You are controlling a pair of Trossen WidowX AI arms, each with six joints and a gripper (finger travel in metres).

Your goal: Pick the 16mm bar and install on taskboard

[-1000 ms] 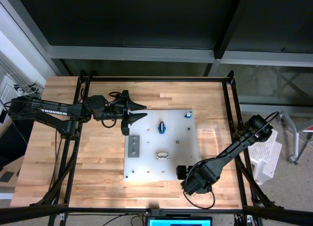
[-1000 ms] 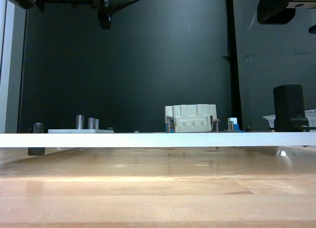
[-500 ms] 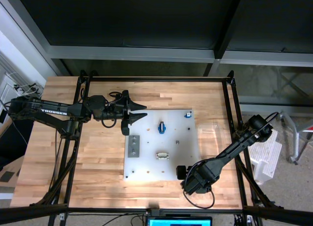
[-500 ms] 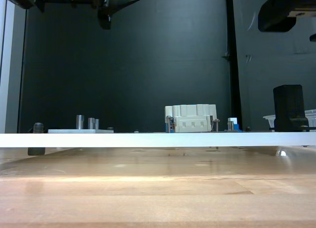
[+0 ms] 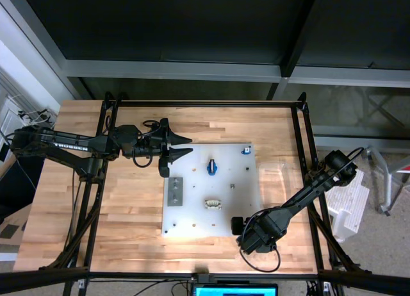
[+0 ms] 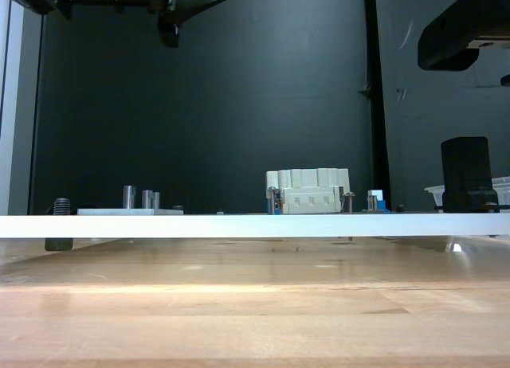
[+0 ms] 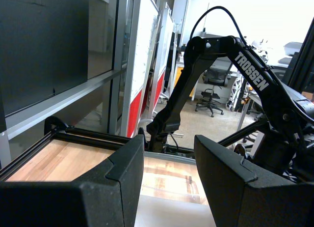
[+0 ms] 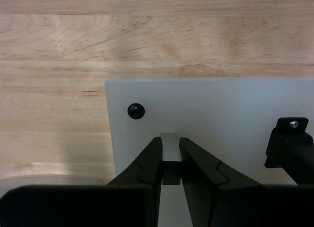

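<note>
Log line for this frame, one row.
left hand: open, above far-left corner of taskboard | right hand: shut on 16mm bar, over near-right corner | bar: held, not in seat

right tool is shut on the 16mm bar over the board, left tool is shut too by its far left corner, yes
No: the left wrist view shows the left tool open. The rest holds: it is by the board's far left corner, the right tool shut on the 16mm bar.

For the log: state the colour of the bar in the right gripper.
Pale grey bar; right wrist view.
</note>
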